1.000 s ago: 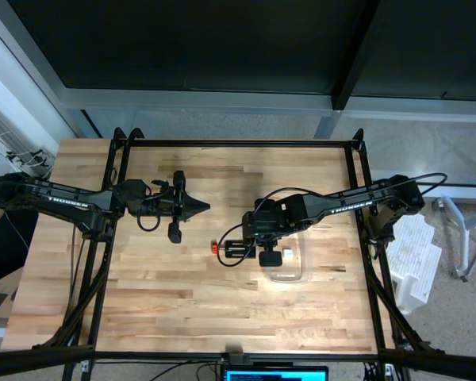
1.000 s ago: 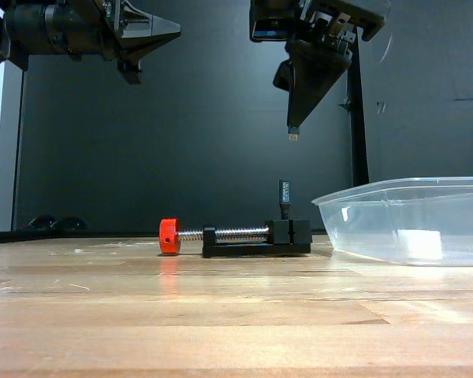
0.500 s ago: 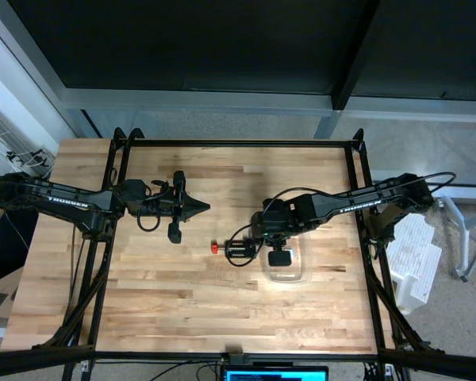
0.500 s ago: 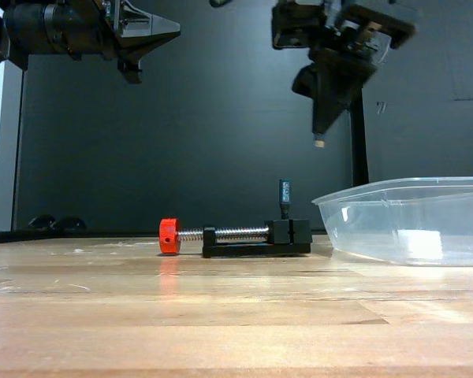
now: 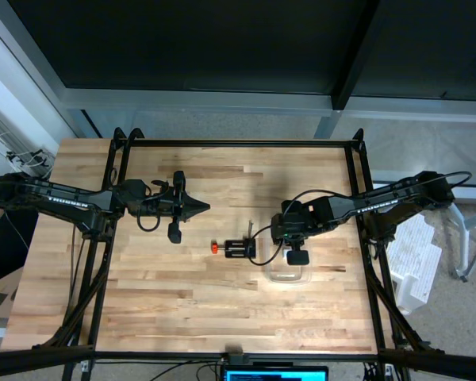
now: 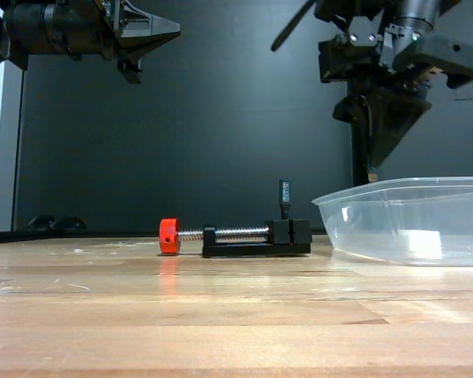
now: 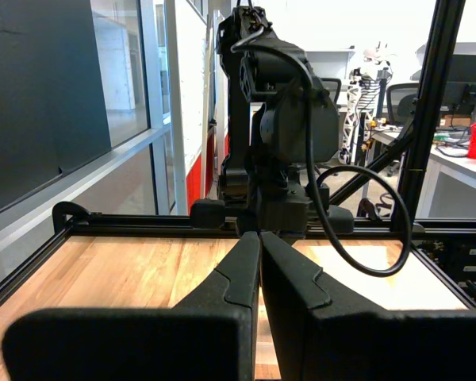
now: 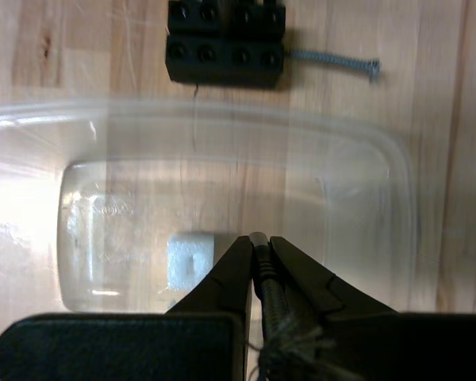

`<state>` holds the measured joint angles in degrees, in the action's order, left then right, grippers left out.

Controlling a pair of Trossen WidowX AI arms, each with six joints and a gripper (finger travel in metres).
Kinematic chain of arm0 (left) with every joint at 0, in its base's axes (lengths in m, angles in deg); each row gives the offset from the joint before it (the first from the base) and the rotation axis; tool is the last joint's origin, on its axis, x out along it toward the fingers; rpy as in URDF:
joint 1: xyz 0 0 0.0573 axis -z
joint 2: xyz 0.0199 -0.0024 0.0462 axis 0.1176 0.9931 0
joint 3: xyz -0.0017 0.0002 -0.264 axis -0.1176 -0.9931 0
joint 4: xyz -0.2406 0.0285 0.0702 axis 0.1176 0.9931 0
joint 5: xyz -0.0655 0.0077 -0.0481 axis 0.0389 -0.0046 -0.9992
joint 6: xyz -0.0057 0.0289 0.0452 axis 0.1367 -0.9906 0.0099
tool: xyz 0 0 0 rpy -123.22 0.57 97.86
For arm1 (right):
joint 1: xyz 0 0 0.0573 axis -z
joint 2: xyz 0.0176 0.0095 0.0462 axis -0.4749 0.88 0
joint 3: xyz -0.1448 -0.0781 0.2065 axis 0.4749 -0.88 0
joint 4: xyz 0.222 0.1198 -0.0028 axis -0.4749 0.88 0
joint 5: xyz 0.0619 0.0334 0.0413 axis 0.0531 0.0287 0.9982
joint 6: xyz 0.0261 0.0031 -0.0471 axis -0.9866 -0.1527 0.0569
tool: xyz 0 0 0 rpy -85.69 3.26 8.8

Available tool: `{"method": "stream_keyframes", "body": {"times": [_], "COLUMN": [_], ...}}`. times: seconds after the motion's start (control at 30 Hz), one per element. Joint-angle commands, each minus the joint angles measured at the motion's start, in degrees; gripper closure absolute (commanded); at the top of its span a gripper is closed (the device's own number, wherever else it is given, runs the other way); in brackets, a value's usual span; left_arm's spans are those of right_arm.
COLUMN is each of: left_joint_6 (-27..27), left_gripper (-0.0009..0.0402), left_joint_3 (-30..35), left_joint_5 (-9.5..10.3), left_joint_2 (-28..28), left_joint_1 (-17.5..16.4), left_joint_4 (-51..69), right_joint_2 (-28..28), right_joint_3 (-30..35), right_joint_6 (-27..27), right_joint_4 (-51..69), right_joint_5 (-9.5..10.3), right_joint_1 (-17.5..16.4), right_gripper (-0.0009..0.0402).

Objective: Remove the USB-C connector from taskboard and place in the container

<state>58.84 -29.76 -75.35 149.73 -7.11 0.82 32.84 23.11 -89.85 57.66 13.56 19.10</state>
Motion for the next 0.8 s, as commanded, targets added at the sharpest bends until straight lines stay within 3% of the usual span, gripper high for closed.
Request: {"method": "stream_keyframes", "body": {"times": [0.03,0.37,0.8], "left_joint_6": [0.0,0.0,0.0], "left_gripper": [0.0393,0.0393,0.0393], "left_joint_3": [0.0,0.0,0.0], "left_joint_5": [0.0,0.0,0.0], "left_joint_2": [0.0,0.0,0.0], "left_joint_1": [0.0,0.0,0.0], "left_joint_4": [0.0,0.0,0.0], "right_joint_2": [-0.7,-1.8,-1.8], "right_joint_3": [-1.8,-4.2,-3.7], "right_joint_6": [-0.2,-1.4,-3.3], "right_joint_4": [-0.2,-1.6,-2.7], "right_joint_5": [-0.09,-0.48,-0.5], "right_joint_1": [0.0,0.0,-0.5], "right_gripper": [0.0393,0.0382,0.0282]}}
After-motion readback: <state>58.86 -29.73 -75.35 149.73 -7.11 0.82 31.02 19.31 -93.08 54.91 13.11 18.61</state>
